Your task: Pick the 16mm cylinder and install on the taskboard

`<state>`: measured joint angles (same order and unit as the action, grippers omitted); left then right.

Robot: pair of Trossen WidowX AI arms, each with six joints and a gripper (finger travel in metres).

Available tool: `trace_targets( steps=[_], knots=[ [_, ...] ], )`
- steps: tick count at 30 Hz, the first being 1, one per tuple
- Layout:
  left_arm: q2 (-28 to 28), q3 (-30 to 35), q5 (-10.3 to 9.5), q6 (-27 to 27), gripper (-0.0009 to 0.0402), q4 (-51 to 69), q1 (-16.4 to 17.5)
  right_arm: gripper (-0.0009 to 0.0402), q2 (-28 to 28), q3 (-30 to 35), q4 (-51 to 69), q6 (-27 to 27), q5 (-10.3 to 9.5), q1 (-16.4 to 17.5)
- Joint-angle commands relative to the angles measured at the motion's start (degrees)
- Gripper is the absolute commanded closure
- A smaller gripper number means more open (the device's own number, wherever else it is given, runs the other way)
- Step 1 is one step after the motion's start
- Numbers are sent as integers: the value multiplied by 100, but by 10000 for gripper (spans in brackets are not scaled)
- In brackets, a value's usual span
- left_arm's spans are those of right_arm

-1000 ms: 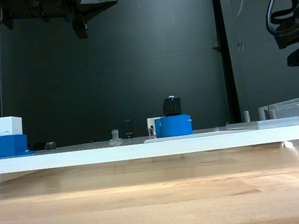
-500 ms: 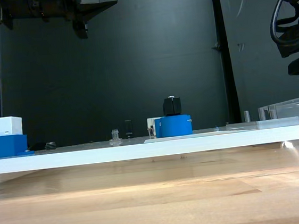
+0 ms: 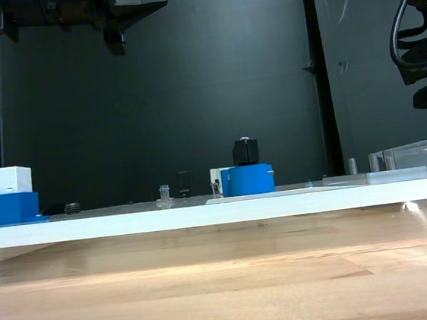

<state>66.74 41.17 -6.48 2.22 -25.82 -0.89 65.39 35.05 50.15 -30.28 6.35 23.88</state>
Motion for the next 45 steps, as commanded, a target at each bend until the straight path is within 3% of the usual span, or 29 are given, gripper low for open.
trace_targets(
  steps=[1, 17, 20, 23, 30, 37, 45],
  knots=[
    [0, 2, 2, 0, 392, 0, 2, 291, -2, 2, -15, 26, -9, 4],
    [0, 2, 0, 0, 392, -2, 0, 394, -245, 166, 212, 59, -44, 13],
    [0, 2, 0, 0, 392, -2, 2, 390, -317, 389, 525, 52, -61, 15],
    [0, 2, 0, 0, 392, 0, 2, 386, -328, 763, 907, 70, -201, 15],
    [0, 2, 2, 0, 392, 0, 2, 386, -245, 1475, 1534, 111, -190, 17],
    [0, 2, 0, 0, 392, -2, 2, 386, 170, 1759, 1508, 221, -190, 15],
    [0, 2, 0, 0, 392, 0, 2, 386, 1292, 2638, 1423, 251, -186, 4]
  ],
)
